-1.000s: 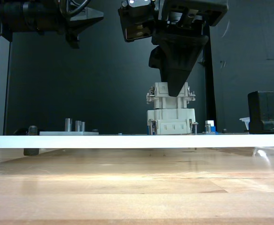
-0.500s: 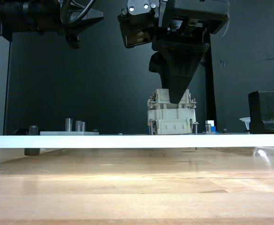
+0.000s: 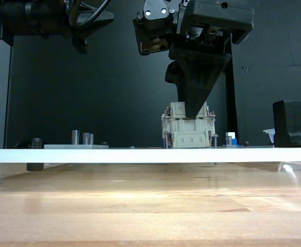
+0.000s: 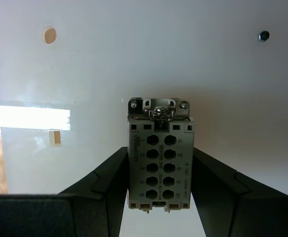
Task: Pick the HAN10E connector and install on the hub
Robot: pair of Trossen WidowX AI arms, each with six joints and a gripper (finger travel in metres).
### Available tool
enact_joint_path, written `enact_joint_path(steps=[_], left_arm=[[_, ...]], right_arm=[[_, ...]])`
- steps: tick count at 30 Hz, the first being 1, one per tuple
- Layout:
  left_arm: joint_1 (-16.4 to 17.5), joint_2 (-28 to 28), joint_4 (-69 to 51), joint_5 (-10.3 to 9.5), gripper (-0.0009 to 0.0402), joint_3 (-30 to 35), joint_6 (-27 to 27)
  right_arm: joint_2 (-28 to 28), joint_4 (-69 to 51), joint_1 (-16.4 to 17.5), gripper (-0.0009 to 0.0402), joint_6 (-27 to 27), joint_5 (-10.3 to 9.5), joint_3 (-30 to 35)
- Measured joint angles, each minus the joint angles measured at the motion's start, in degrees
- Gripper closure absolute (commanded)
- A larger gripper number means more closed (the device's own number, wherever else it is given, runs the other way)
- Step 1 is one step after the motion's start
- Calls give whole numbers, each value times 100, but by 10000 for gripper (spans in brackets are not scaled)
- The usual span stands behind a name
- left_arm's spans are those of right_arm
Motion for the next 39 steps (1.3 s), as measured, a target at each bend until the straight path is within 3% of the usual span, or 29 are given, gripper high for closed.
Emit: enact_joint_path(steps=[6, 14, 30, 39], left_arm=[[0, 0, 0, 0, 393, 0, 0], [0, 0, 0, 0, 393, 0, 0], [0, 0, 0, -2, 393, -2, -2], [0, 0, 0, -2, 393, -2, 0]], right_arm=[[-9, 13, 0, 334, 9, 0, -4], [-33, 35, 2, 274, 20, 0, -11], [-214, 131, 7, 90, 22, -7, -31], [-730, -254, 15, 78, 15, -2, -94]])
